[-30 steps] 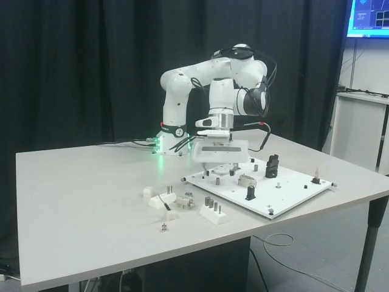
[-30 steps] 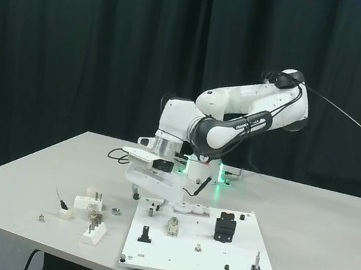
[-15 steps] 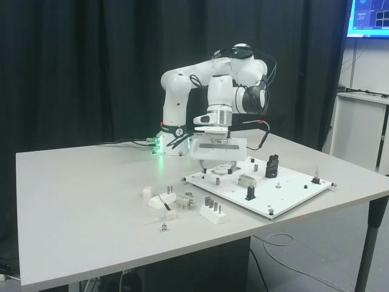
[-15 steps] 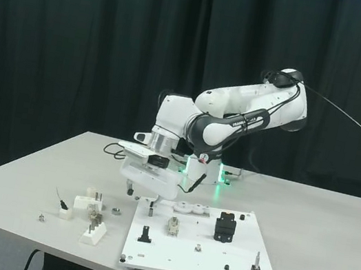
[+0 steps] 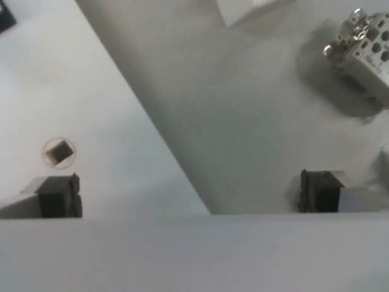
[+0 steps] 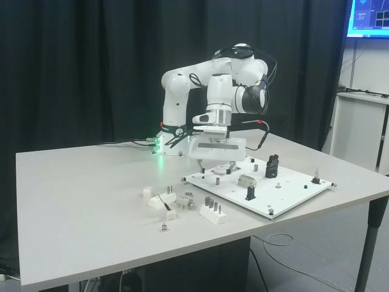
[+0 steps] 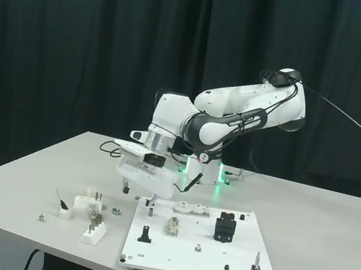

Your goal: Pick square peg 4.

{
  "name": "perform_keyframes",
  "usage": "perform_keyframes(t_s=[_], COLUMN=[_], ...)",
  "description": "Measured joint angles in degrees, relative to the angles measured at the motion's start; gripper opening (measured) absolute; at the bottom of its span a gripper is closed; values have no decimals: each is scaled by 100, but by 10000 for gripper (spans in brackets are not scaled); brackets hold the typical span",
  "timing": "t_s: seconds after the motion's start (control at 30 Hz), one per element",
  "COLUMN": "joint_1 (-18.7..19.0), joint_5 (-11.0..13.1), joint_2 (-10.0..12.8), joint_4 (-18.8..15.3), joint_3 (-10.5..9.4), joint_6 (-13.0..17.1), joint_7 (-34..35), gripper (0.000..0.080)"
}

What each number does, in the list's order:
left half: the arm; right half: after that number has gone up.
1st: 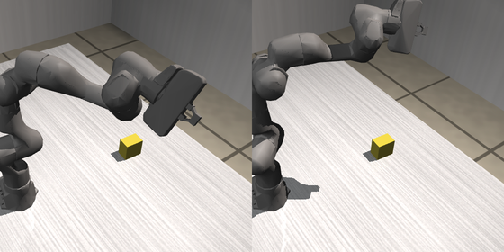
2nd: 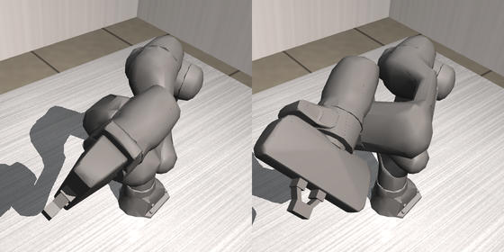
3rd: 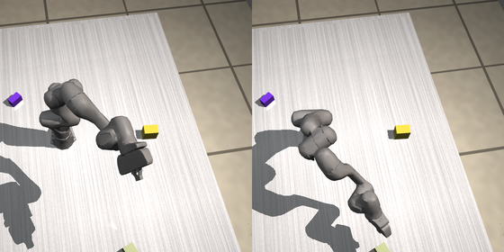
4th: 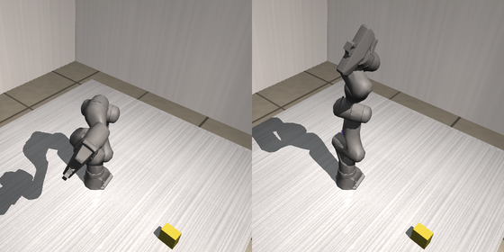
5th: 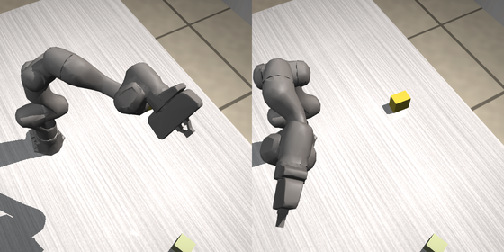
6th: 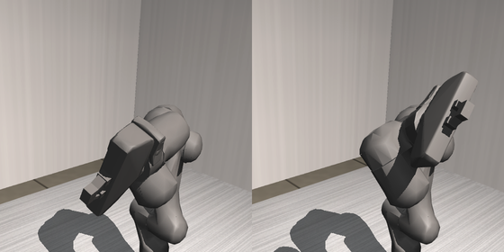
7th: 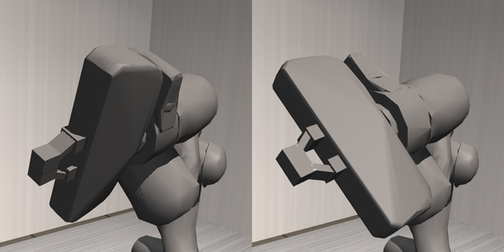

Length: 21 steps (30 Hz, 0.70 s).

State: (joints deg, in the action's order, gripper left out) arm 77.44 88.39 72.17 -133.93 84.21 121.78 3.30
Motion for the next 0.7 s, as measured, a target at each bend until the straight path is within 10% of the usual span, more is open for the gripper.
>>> perform_keyframes(t_s=[0.7], joint_1=[-466], joint_5=[-146], joint_2=[1], joint_4=[328], joint_3=[30], joint_6=[-2], joint_7=[-161], gripper=[800])
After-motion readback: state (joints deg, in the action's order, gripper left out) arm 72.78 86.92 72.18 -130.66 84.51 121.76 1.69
